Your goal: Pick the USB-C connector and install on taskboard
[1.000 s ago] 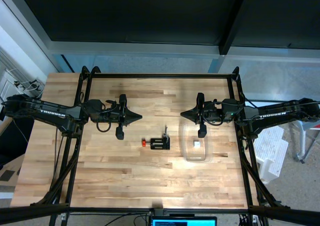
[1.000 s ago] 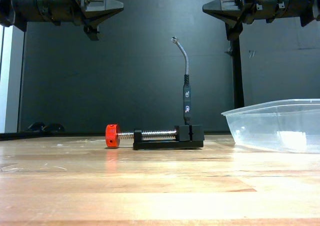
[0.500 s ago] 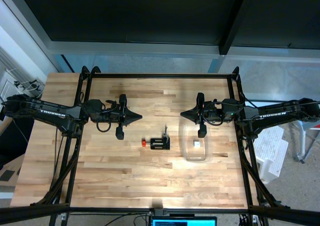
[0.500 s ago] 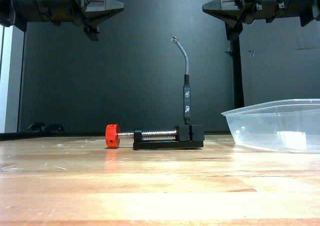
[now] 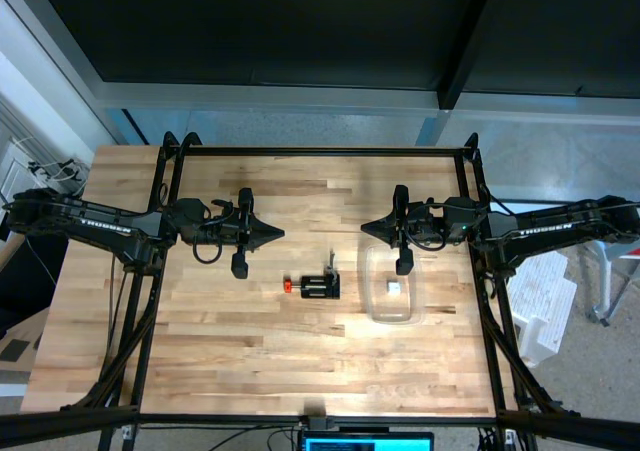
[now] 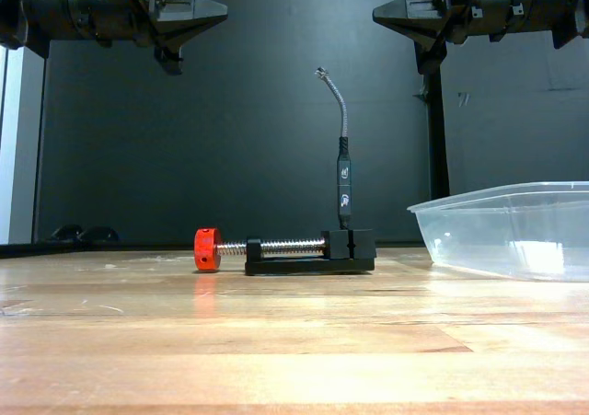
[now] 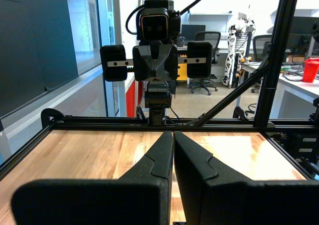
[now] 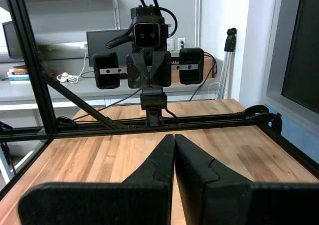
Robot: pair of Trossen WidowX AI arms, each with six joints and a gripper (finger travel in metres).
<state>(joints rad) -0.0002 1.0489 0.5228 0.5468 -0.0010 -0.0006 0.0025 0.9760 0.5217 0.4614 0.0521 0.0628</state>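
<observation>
On the wooden bench (image 5: 250,351), near its middle: small black rectangular taskboard (image 5: 320,288), with red-orange knob (image 5: 287,285) toward the left edge and thin grey upright pin (image 6: 342,157) at the other end. Just beside it, toward the right edge: clear rounded plastic tray (image 5: 393,316), holding the tiny whitish-silver USB-C connector (image 5: 394,287) (well apart from both arms). High above the bench: left black gripper (image 5: 280,234) and right black gripper (image 5: 364,228), tips facing each other, fingers of each pressed together on nothing.

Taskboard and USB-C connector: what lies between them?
High view: between taskboard and USB-C connector, bare table and clear tray wall. Left claw and right claw hang shut above.
</observation>
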